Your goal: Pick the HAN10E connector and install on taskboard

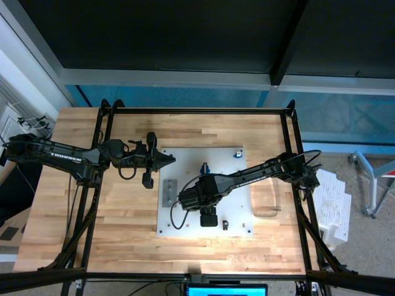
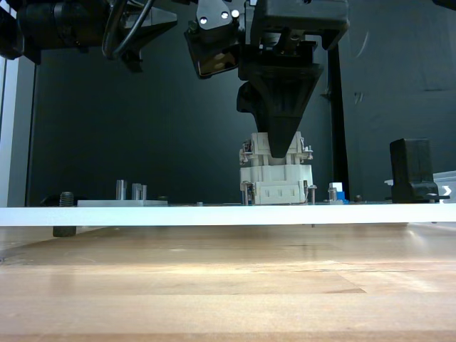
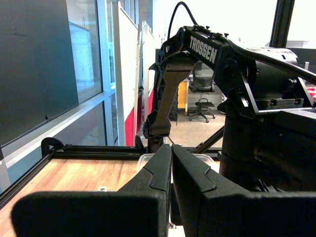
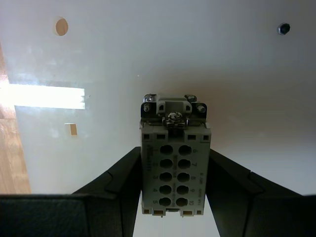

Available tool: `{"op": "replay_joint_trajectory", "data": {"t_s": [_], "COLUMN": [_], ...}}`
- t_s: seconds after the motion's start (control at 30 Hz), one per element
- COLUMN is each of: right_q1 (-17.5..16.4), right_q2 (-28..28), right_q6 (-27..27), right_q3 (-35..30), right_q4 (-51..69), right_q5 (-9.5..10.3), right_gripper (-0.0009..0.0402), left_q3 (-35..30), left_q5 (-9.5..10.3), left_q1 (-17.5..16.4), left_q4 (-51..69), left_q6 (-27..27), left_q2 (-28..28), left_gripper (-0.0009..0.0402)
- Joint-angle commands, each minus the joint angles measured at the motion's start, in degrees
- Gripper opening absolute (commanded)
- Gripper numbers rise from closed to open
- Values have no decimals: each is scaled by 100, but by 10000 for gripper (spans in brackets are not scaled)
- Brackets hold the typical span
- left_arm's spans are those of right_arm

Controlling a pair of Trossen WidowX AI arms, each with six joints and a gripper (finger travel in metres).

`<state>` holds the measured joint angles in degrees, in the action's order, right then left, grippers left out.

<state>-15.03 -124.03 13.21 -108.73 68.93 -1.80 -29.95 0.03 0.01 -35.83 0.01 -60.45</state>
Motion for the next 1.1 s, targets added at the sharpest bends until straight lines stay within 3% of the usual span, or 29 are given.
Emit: {"op": "replay_joint_trajectory", "data": {"t_s": [0.03,0.6,1.1], "right_q1": [0,2,-2], "right_q2": [-13,-4,24], "right_q6": [-22,-42,-37], "right_q3": [26,555,575], "right_q4": [-74,-595,-627], "right_q5": [-9,-9,-9], "right_gripper": [94,94,94], "left_q3": [0,0,0], "left_q5": [-2,-2,-2], "left_q1": [0,-2,0], "left_q4": [0,0,0], "left_q6": [0,0,0], "left_q2": [-2,-2,-2], "left_gripper": [1,1,1]}}
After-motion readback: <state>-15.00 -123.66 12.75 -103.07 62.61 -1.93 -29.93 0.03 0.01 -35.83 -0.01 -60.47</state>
